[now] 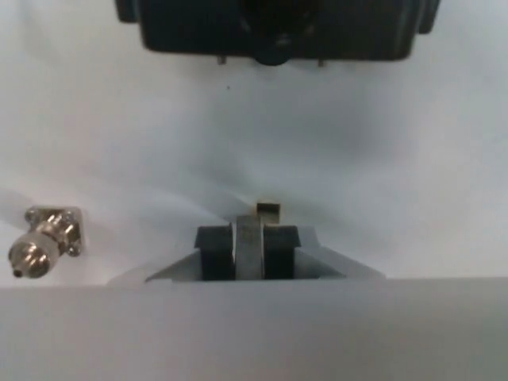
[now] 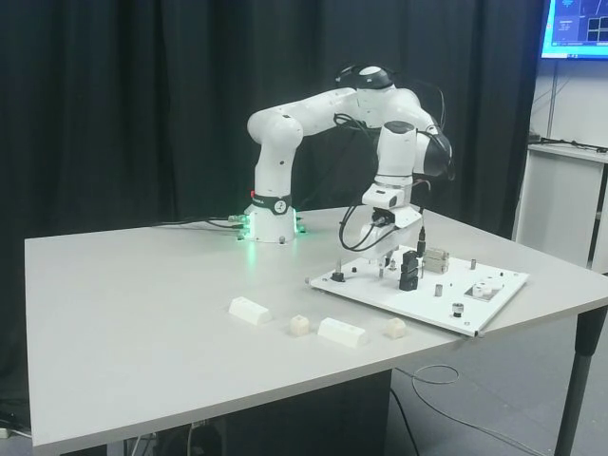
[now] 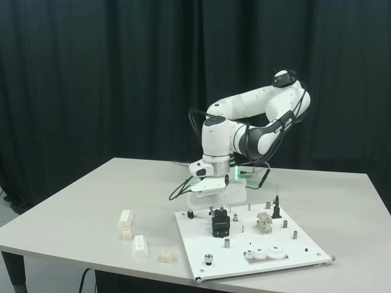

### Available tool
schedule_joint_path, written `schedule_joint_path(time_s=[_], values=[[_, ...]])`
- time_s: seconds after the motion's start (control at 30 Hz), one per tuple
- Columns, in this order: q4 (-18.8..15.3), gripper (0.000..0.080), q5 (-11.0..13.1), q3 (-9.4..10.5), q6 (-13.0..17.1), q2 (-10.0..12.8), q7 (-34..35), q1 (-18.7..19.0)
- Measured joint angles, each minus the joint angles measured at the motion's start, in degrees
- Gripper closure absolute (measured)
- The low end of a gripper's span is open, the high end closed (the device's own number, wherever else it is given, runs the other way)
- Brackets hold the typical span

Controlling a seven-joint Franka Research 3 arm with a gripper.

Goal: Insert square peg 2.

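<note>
Hovering low over the white board [image 2: 494, 306] on the worktop [image 2: 142, 304], the tool [image 1: 249, 252] is clenched on the square peg [image 1: 249, 248], carried but, as I judge it, not yet seated, so the insertion itself remains.

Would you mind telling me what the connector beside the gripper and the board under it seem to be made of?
The connector looks like bare metal with a polished finish: it is shiny and throws bright highlights on its threaded barrel and square flange. The board looks like white plastic or painted sheet with a smooth matt finish: flat, even, without glare. Which of the two cannot be told.
</note>
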Motion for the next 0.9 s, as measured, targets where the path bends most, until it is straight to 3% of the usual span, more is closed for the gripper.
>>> schedule_joint_path(time_s=[0.9], values=[[-0.08, 0.0725, 0.87, 0.42, 1.22, -0.06, 1.6, 0.05]])
